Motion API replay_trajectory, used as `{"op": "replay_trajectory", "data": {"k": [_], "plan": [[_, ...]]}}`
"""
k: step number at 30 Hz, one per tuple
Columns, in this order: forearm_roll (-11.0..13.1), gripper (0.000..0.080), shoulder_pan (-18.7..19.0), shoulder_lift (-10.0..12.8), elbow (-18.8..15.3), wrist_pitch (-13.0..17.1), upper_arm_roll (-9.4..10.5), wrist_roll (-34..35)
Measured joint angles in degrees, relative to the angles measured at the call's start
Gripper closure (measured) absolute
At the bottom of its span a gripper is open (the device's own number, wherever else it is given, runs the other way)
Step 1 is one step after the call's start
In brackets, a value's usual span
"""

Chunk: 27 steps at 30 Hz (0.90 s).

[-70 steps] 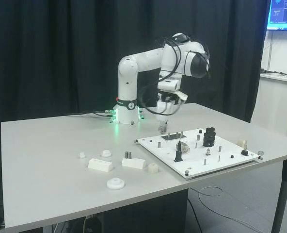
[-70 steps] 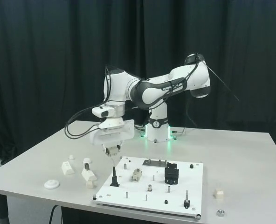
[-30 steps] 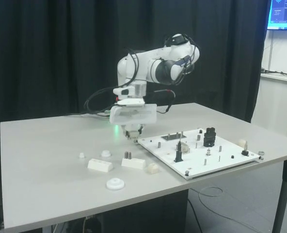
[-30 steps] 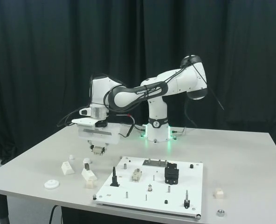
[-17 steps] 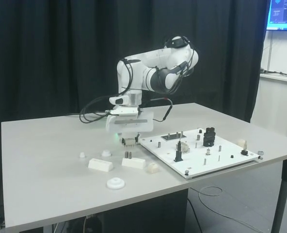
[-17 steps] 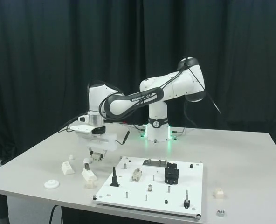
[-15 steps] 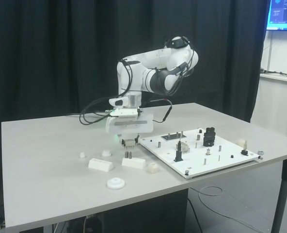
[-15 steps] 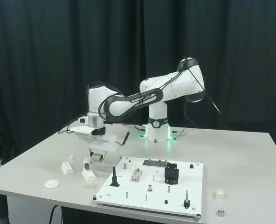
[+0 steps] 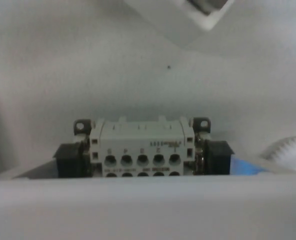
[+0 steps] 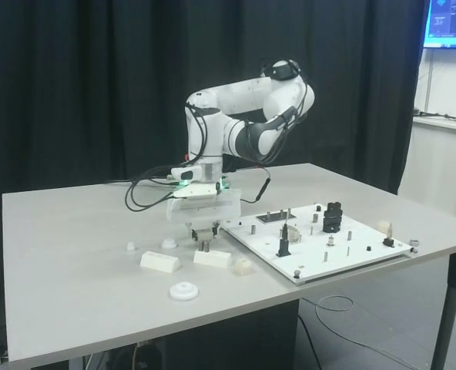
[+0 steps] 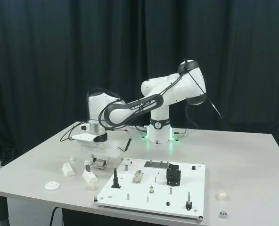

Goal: Place waterproof.

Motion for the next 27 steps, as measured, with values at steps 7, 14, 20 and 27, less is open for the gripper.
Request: {"op": "replay_trajectory", "data": {"k": [7, 14, 20, 27], "plan": [[-0.1, 0.0284, 0.0, 0.0, -0.5, -0.8, 0.6, -0.9], [-0.2, 0.0284, 0.3, 0.0, -1.4, -1.6, 0.5, -1.7], [-1.1, 0.0284, 0.9, 0.0, -2.4, -2.2, 0.21, -2.0], [-1.1, 0.0284, 2.3, 0.0, -3.9, -2.5, -0.36, -2.0]]}}
